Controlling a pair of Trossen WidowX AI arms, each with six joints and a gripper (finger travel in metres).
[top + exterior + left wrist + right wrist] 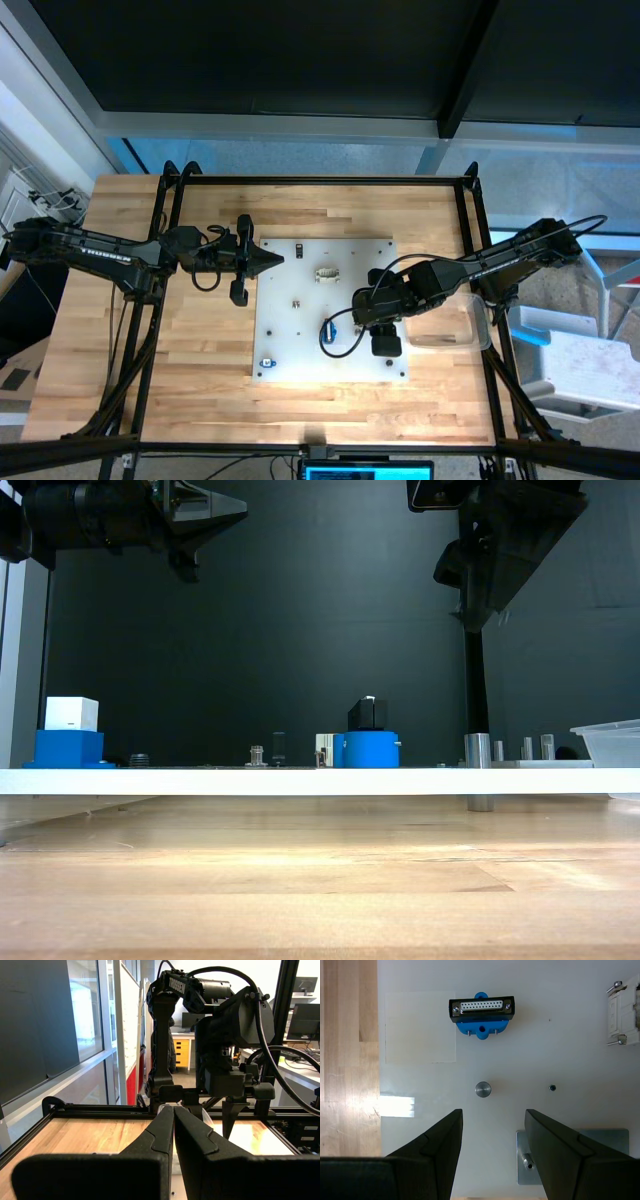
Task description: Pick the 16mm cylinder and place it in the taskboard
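The right hand (492,1112) hangs open above the steel peg (482,1089), likely stiff and slick, best pinched across its sides; the left hand (275,258) sits closed at centre left.

The left gripper (173,1110) is hovering high, arm reaching inward, fingers pressed together. The right gripper (493,1113) is pointing straight down, fingers spread apart.

The left claw (174,1110), fingers pressed together, points across the wooden table (75,1136) at the right arm (227,1015).
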